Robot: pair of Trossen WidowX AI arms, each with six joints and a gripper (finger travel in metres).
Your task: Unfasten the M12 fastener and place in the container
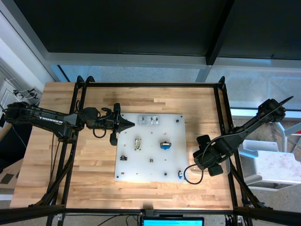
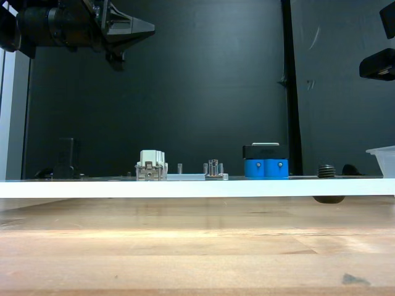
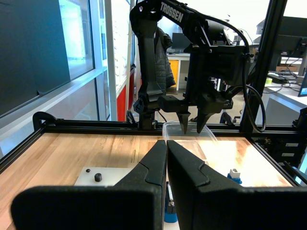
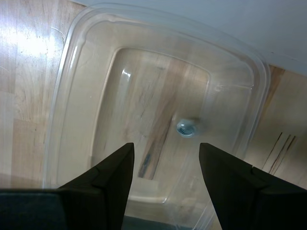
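The job looks done: the nut (image 4: 186,127) lies in the container (image 4: 64,72) below the open right hand (image 4: 165,146), the stud (image 2: 326,171) is bare, and the closed left hand (image 1: 131,124) hangs over the board's (image 1: 141,165) far-left edge.

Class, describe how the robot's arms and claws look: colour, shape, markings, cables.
The left arm and right arm are black with white TROSSEN lettering and black cables. The left claw, over the board's far left corner, has tapered wedge fingers; the right claw, above the container, ends in pointed black fingers.
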